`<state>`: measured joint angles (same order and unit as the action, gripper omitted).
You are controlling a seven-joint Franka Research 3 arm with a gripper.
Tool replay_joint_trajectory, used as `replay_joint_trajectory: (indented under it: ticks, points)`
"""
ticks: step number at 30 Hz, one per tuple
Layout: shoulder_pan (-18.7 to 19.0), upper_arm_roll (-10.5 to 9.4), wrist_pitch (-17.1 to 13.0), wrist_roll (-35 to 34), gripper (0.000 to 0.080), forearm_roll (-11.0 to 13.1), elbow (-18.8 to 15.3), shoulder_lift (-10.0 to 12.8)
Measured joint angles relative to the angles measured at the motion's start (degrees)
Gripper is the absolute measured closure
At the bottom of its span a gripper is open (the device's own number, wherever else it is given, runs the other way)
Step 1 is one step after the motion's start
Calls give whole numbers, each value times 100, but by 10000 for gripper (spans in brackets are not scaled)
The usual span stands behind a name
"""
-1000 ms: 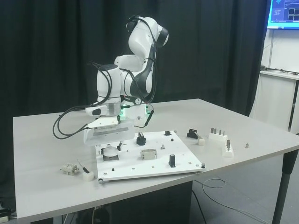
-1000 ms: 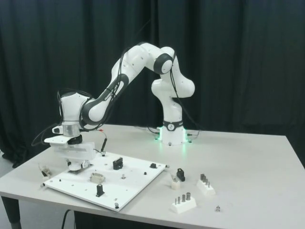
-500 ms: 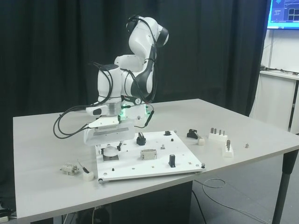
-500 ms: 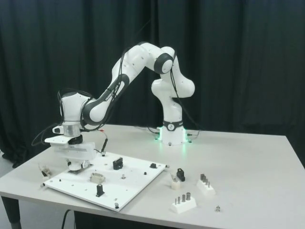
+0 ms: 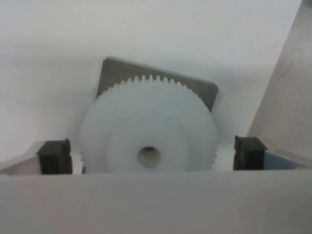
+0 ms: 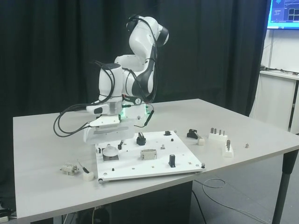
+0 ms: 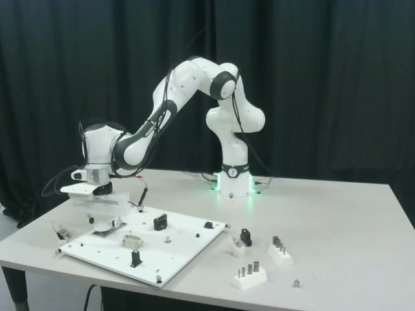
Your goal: Insert large gear.
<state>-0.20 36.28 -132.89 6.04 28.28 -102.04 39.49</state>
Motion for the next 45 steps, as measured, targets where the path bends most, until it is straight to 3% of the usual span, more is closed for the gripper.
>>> replay_joint_trajectory:
  ticks: [1,2,3,9,17,45]
  points:
    - [0,6,7,-16,82,-27,0,-18]
    - [0,14,16,-30,82,-62,0,-37]
    - [-1,23,24,-43,22,-100,0,-58]
    - [-20,82,59,-251,22,-319,1,-200]
    - [-98,116,50,-533,3,-384,15,-300]
    - [-337,-77,-402,-989,3,-291,32,-115]
